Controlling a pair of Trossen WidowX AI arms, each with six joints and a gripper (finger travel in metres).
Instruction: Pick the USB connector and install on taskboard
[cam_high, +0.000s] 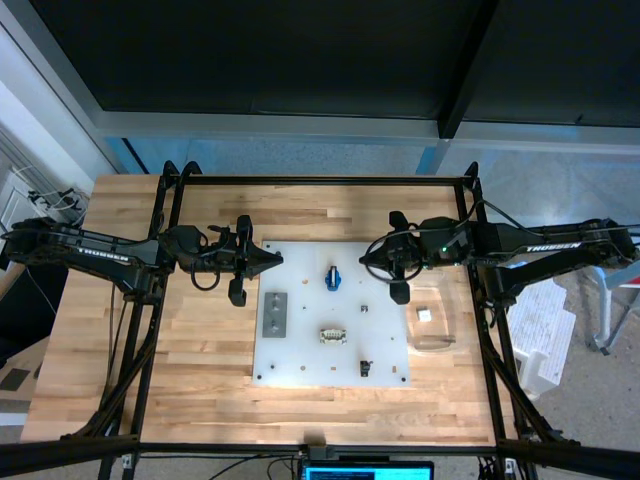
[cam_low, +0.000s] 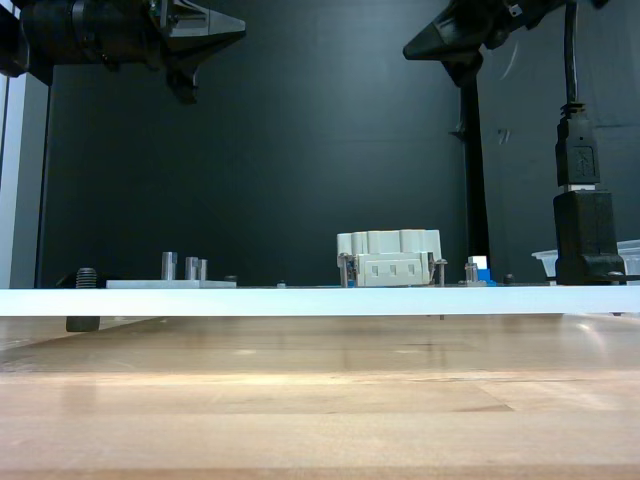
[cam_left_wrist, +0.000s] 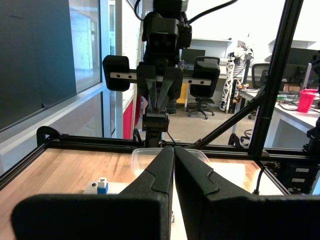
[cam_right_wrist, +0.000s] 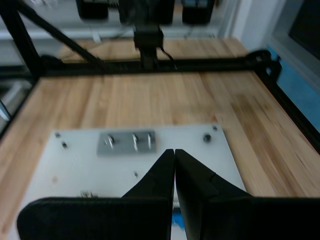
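1. Well apart from both grippers, the USB connector (cam_high: 366, 367) stands upright on the near right part of the taskboard (cam_high: 300, 350). Its lower end sits in the small black socket (cam_low: 588, 240), and a black cable (cam_low: 571, 60) rises from its top.
2. On the same plate, the beige many-pin connector (cam_high: 333, 336) lies just left of and beyond the plug. The grey metal block (cam_high: 274, 313) lies further left, and the blue knob (cam_high: 333, 278) sits toward the far edge.
3. The right arm reaches inward nearly level. The right gripper (cam_high: 362, 260) hangs high over the board's far part, right of the blue knob. Its fingers are pressed together with nothing between them.
4. The left arm mirrors it, stretched level from the left. The left gripper (cam_high: 277, 260) hangs high at the board's far left corner, its fingers likewise closed on nothing.
5. A clear plastic tray (cam_high: 440, 335) rests on the wooden table (cam_high: 200, 380) just right of the board, with a small whitish square piece (cam_high: 425, 314) in it.
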